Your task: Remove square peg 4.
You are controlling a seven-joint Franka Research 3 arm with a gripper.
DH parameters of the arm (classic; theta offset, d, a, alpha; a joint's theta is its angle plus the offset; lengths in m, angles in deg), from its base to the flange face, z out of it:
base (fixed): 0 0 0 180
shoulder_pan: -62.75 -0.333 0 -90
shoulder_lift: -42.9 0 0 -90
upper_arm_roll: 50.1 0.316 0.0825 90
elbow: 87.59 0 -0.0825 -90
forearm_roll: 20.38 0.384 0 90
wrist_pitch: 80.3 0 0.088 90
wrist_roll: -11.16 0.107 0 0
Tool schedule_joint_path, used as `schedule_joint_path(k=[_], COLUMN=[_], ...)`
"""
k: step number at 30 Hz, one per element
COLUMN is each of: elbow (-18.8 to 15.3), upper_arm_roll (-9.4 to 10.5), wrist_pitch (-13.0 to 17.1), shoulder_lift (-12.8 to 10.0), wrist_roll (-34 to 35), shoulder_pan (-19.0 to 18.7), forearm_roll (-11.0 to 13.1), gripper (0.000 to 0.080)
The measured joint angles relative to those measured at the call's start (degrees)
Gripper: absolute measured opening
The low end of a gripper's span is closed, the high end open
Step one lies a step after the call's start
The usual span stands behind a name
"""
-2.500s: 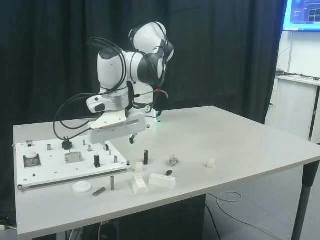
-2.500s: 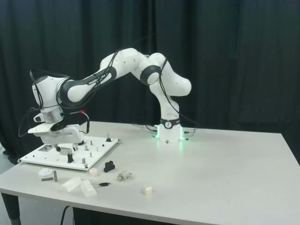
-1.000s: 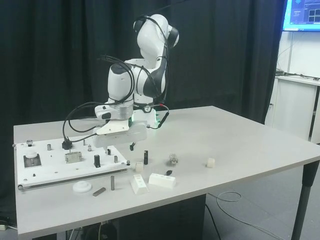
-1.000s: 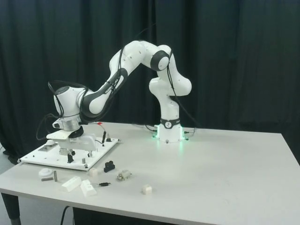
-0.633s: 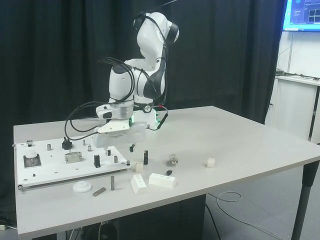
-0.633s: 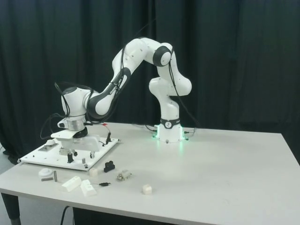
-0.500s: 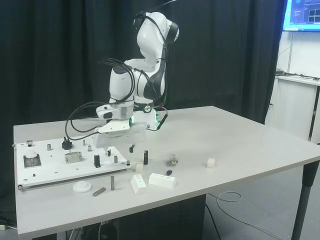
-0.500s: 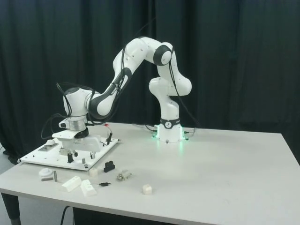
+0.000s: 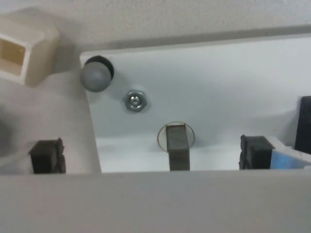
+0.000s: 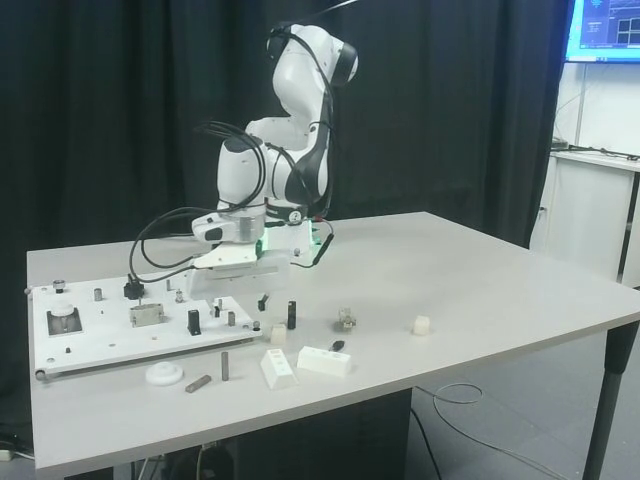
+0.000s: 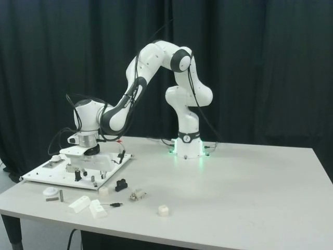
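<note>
gripper [image 9: 150, 155]: spread wide, holding nothing | square peg 4 [image 9: 177, 153]: upright in white board [image 9: 218, 92], between the fingers, touching neither | near board's corner

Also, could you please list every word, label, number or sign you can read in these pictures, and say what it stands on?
None can be read.
Monitor, far corner of the first room view: shows text and boxes, too small to read.
White board, gripper, square peg: no lettering shows.
</note>
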Motion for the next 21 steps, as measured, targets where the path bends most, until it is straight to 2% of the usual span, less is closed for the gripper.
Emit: schedule_joint_path(k=[9, 21], elbow=[-0.28, -1.73], upper_arm_roll=[-0.09, -0.10], wrist_pitch=[0.68, 3.69], shoulder_lift=[0.00, 0.00], wrist_roll=[-2.75, -7.57], shoulder_pan=[0.78, 1.33], forearm_roll=[1.86, 5.90], gripper=[0.0800, 0.0800])
